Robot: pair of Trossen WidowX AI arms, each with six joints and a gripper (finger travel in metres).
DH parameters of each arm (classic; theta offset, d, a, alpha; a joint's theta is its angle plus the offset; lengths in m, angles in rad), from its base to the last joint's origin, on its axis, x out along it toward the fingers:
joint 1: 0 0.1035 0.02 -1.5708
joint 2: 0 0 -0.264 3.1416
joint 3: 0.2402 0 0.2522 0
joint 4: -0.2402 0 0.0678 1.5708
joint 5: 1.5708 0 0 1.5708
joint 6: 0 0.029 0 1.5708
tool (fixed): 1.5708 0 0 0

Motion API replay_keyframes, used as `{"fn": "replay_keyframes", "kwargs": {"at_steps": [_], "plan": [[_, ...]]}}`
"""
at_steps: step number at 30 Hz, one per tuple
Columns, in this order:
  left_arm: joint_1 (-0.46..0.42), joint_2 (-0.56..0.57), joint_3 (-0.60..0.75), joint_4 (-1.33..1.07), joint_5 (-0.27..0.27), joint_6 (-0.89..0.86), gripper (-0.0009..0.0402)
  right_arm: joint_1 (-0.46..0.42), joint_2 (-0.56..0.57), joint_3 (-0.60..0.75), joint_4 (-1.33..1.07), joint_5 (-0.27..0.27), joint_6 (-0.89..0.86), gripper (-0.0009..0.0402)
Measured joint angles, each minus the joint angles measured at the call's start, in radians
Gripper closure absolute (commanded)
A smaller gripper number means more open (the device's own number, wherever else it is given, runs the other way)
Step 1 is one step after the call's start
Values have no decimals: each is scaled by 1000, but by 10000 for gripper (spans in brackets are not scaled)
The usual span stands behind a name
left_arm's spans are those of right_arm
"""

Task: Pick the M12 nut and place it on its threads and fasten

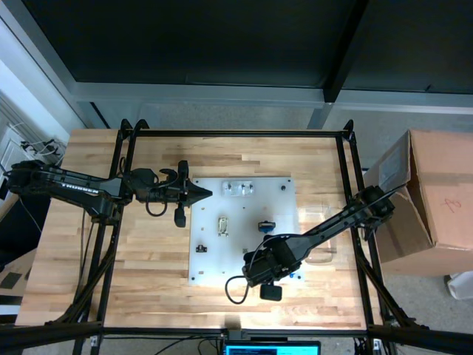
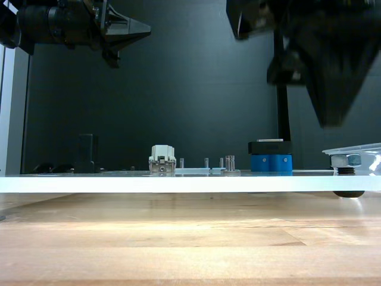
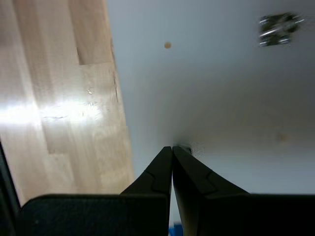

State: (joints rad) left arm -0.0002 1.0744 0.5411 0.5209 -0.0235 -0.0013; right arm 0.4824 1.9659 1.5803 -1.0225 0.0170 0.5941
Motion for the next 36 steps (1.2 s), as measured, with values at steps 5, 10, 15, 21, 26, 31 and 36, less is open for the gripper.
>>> {"fn": "replay_keyframes", "kwargs": {"at_steps": [5, 10, 15, 21, 26, 31, 36], "plan": [[0, 0, 0, 0, 0, 0, 393, -2, -15, 6, -59, 24, -10, 393], [0, 0, 0, 0, 0, 0, 393, -2, -13, -71, -69, 25, -40, 393], [0, 0, 0, 0, 0, 0, 393, 0, -7, -87, -33, 18, -35, 393], [0, 0, 0, 0, 0, 0, 393, 0, -7, -109, 27, 17, -31, 393], [0, 0, 0, 0, 0, 0, 393, 2, -7, -134, 66, -62, -21, 393], [0, 0, 0, 0, 0, 0, 393, 5, -9, -140, 87, -261, -58, 393], [0, 0, 0, 1, 0, 0, 393, 1, -13, -138, 41, -73, -41, 393]]}}
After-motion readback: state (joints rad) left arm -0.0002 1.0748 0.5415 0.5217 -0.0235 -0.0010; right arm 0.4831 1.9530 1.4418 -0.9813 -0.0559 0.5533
